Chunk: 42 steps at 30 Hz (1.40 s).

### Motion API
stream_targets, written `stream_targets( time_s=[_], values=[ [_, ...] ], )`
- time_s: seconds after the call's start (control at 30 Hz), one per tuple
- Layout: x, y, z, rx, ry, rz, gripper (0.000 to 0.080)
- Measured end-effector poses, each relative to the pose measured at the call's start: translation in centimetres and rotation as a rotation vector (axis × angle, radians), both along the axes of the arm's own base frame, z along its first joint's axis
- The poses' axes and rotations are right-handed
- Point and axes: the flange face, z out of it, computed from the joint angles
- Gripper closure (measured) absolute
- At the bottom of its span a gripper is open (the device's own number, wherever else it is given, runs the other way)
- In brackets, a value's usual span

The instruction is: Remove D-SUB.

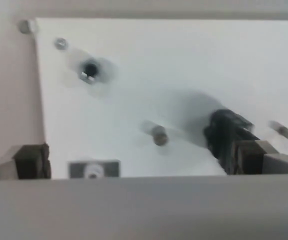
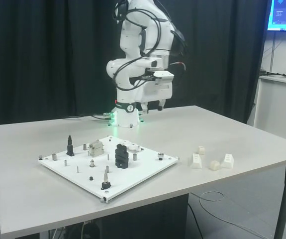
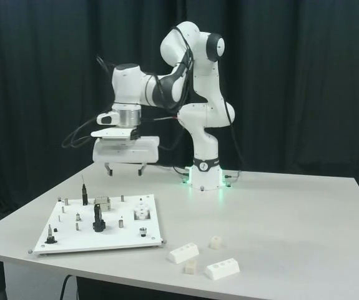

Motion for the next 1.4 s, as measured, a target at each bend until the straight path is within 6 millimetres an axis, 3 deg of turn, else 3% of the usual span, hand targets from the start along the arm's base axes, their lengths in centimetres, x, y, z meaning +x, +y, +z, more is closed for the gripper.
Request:
stream_targets(
  time_s=[0.3,0.57,1.4],
  values=[
    [-1.0,-3.4,-0.4,0.003,0.042,0.018,0.0003],
    [-1.4,-5.5,-2.0,0.014,0.075,-0.01,0.0003],
    [0.8,-11.0,-8.1,0.047,0.149,0.019,0.0003]
  ],
)
